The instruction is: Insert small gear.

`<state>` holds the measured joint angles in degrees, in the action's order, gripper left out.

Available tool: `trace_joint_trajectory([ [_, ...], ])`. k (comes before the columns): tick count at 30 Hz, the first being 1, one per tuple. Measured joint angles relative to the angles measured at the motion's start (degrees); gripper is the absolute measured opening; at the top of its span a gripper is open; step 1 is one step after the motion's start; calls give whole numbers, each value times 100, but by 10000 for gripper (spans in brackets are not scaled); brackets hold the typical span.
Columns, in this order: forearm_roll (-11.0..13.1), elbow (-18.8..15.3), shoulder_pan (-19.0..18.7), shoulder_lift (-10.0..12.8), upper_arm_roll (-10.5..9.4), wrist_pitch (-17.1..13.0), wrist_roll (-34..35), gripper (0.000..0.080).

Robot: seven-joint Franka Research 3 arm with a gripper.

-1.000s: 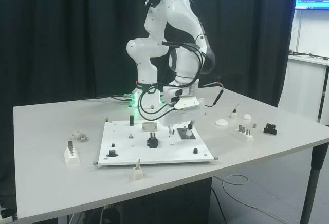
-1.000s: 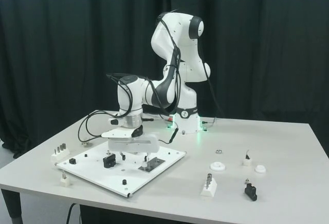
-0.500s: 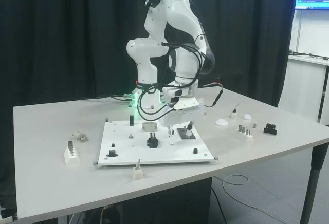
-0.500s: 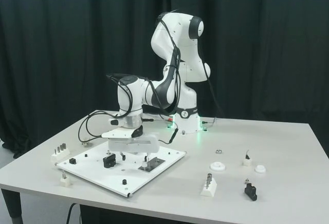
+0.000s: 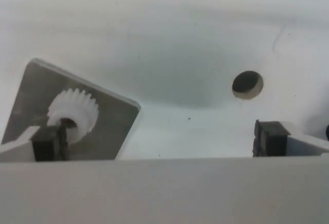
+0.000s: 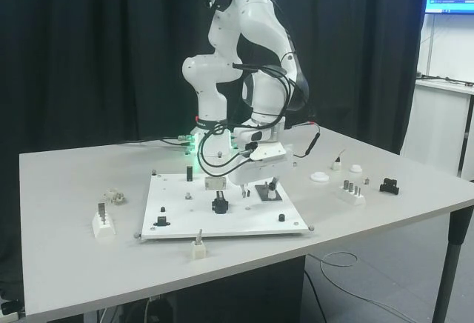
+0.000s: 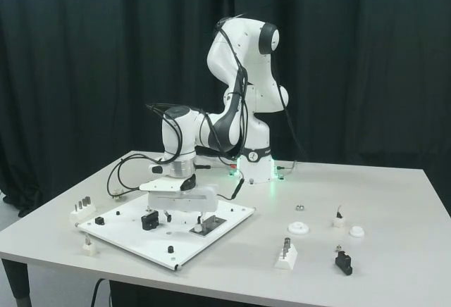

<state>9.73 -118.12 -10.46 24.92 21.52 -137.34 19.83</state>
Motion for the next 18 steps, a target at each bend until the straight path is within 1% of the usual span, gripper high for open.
trace_joint_trajectory([
  [18, 7, -42, 0, 56, -20, -170, -66, 800],
])
